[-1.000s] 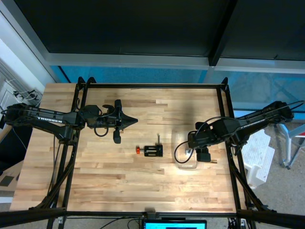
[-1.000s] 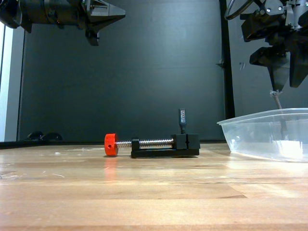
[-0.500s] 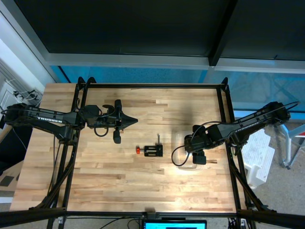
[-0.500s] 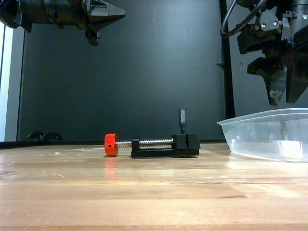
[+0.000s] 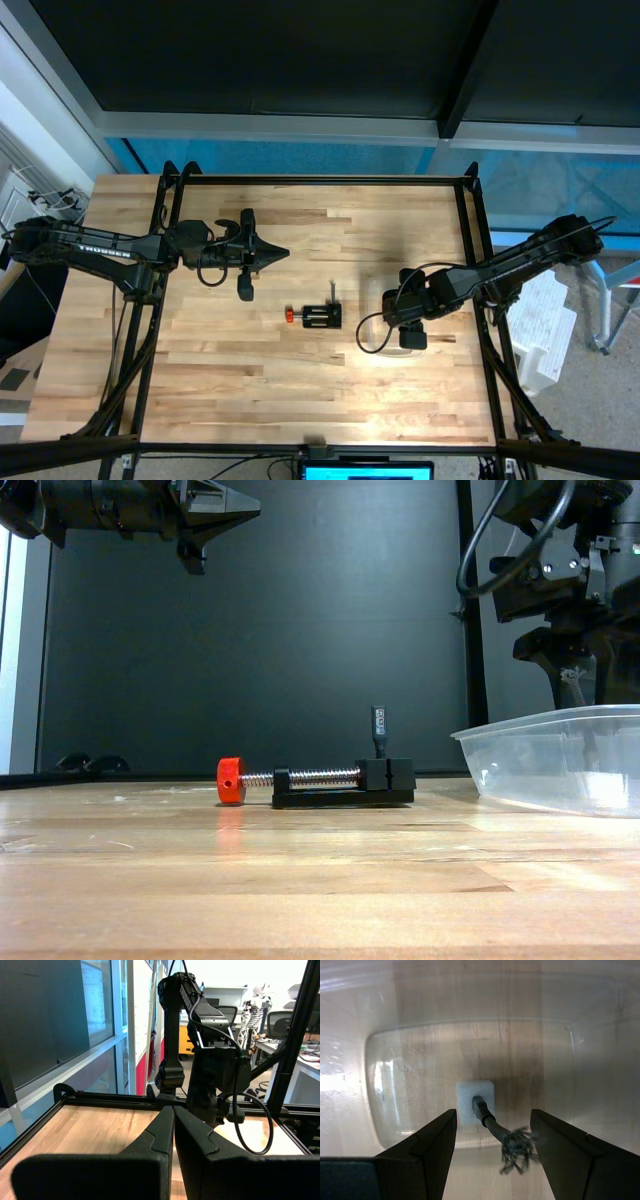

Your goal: Pick the usb-c connector and install on the hub

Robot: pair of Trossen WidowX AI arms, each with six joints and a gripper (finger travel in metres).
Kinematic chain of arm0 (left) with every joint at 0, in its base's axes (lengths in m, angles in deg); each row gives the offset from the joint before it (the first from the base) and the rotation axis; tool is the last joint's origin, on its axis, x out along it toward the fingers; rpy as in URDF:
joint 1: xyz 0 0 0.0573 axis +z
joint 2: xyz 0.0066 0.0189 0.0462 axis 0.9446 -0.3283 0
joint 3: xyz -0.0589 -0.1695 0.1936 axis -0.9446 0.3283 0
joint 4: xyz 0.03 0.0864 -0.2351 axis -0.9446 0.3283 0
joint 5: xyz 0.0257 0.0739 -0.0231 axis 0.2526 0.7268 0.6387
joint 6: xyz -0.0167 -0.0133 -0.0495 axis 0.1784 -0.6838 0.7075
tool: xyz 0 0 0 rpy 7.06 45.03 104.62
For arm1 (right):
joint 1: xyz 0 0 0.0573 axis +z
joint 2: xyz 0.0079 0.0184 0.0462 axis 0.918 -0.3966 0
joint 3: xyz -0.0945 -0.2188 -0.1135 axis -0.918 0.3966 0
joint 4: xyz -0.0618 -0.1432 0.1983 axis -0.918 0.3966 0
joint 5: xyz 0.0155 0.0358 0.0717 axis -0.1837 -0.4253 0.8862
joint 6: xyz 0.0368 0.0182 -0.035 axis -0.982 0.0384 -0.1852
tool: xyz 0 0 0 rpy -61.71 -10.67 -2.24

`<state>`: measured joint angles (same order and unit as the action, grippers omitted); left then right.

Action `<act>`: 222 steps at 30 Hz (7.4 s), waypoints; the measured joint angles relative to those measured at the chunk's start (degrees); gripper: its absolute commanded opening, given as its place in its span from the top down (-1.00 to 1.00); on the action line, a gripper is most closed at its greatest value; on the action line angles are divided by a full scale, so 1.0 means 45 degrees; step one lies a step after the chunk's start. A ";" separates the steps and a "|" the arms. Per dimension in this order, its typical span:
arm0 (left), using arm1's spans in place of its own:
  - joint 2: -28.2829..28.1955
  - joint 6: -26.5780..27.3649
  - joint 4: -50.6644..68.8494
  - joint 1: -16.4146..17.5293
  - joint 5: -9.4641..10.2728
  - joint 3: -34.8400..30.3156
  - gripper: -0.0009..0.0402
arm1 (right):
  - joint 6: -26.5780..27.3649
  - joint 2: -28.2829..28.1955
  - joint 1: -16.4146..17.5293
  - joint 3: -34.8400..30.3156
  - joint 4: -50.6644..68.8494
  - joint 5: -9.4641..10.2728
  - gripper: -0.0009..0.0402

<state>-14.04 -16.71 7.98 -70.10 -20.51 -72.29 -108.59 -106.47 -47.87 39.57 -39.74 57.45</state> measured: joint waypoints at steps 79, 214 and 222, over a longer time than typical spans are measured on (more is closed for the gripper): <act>0.0000 0.0000 0.0000 0.0000 0.0000 -0.0005 0.96 | -0.0311 0.0291 0.0160 0.0529 -0.0865 0.0141 0.96; 0.0005 0.0000 0.0005 0.0000 0.0000 -0.0005 0.96 | -0.2191 -0.6489 -0.1666 -0.9549 0.2249 -0.0146 0.96; 0.0005 0.0000 0.0005 0.0000 0.0000 0.0000 0.96 | -0.2176 -0.6489 -0.1666 -0.9544 0.2249 -0.0141 0.96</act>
<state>-14.02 -16.71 8.00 -70.10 -20.51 -72.29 -118.38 -135.67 -55.37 -3.38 -29.62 56.81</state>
